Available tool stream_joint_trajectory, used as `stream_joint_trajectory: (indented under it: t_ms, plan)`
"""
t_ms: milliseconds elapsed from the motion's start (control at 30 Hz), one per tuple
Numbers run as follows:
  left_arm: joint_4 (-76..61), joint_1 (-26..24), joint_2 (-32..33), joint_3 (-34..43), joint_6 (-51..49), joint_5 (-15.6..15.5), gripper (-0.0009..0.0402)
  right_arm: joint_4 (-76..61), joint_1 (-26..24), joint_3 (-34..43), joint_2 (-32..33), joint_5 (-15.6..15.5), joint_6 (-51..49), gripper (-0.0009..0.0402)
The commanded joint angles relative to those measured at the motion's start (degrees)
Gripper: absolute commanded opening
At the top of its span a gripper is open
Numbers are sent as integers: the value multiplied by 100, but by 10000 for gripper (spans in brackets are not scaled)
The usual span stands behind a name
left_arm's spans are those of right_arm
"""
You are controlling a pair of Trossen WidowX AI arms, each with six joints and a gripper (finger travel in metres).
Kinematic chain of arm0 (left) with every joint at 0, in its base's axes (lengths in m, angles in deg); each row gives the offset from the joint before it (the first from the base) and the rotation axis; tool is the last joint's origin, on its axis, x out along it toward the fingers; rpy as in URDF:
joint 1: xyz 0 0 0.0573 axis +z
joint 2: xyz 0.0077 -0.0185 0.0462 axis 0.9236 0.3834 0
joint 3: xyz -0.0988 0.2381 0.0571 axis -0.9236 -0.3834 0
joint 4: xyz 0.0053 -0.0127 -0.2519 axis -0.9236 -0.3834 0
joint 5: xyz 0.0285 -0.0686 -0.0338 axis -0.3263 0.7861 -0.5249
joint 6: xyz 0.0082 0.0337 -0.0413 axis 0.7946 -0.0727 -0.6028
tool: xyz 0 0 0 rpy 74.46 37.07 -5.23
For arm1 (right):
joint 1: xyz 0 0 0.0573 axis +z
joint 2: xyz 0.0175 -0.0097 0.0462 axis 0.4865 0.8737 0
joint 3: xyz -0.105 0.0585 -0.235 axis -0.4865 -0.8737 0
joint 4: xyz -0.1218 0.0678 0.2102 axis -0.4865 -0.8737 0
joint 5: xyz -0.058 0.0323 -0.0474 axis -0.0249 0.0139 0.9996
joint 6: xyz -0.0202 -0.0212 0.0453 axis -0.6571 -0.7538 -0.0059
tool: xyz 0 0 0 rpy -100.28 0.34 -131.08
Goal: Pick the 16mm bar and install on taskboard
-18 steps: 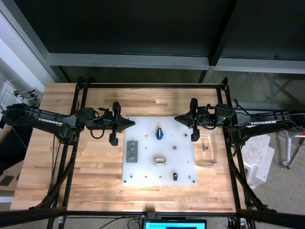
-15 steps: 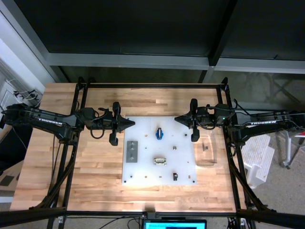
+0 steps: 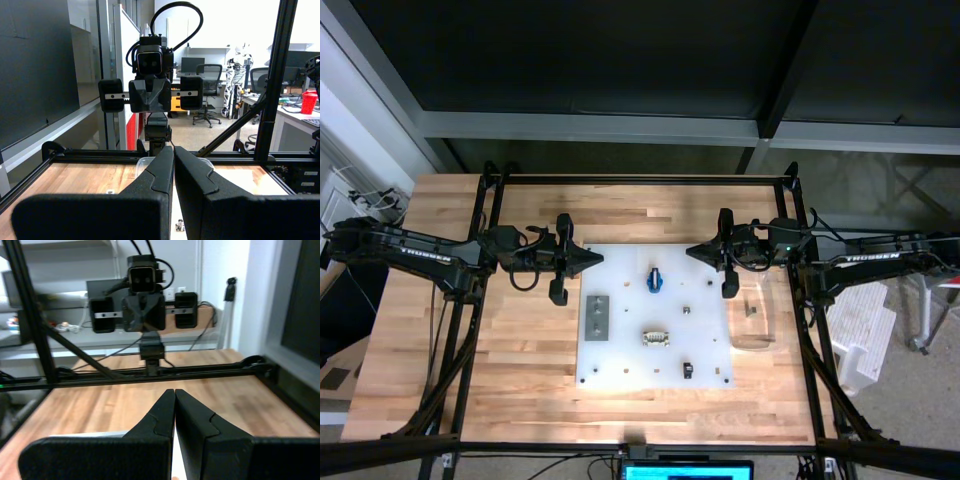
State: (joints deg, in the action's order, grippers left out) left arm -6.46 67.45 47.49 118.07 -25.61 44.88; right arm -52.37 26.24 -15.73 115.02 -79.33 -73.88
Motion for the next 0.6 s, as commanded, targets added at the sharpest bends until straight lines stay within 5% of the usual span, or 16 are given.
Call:
stream_joint_trajectory:
  t_ms: [33,600]
  plan:
    - [0,0,0,2,0,2,0,-542,9,214,-7,-24,101,0]
    - [2,2,0,2,0,0,0,-5506,636,1893,254,-20,129,0]
